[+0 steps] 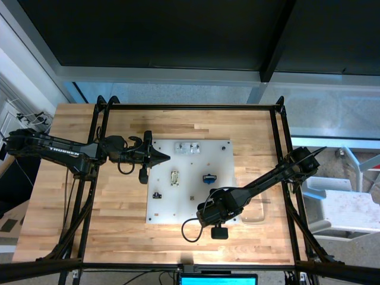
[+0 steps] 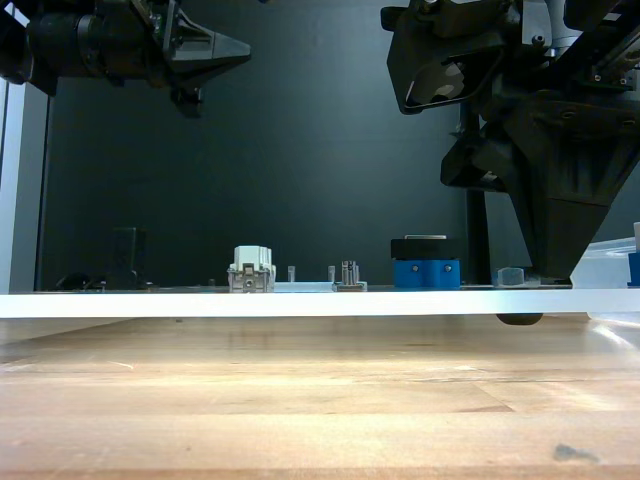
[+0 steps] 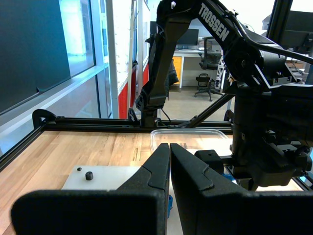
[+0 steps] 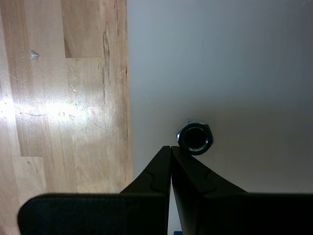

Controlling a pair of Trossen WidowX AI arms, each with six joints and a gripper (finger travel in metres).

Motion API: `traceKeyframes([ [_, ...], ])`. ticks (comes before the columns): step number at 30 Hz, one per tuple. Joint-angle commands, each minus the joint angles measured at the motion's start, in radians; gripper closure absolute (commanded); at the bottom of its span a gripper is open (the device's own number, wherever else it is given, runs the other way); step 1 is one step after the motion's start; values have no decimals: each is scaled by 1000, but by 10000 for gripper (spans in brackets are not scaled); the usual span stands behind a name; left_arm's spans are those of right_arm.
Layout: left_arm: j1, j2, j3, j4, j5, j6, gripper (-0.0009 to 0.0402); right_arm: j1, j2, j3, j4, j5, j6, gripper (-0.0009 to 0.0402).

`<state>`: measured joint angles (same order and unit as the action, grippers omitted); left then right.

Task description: Unfasten the M12 fastener and place in the container

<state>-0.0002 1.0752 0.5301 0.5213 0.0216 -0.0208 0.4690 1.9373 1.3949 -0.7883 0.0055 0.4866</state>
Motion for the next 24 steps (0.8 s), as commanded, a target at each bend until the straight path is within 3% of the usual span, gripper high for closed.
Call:
traceKeyframes([
  [1, 0, 0, 0, 0, 0, 0, 393, -1, 0, 0, -20, 20, 0, 393],
  [2, 0, 0, 0, 0, 0, 0, 393, -1, -3, 0, -32, 62, 8, 393],
  [4, 0, 0, 0, 0, 0, 0, 393, 0, -7, 2, -67, 183, 57, 393],
  [6, 0, 0, 0, 0, 0, 0, 393, 0, -14, 5, -95, 254, 92, 393],
  [12, 0, 0, 0, 0, 0, 0, 393, 0, -27, 16, -116, 257, 90, 393],
  [13, 0, 0, 0, 0, 0, 0, 393, 0, -30, 16, -120, 252, 90, 393],
  [15, 0, 0, 0, 0, 0, 0, 393, 0, -36, 16, -120, 209, 84, 393],
  [21, 0, 0, 0, 0, 0, 0, 393, 2, -51, 16, -99, 5, 54, 393],
  [24, 0, 0, 0, 0, 0, 0, 393, 3, -48, 16, -80, -61, 40, 393],
])
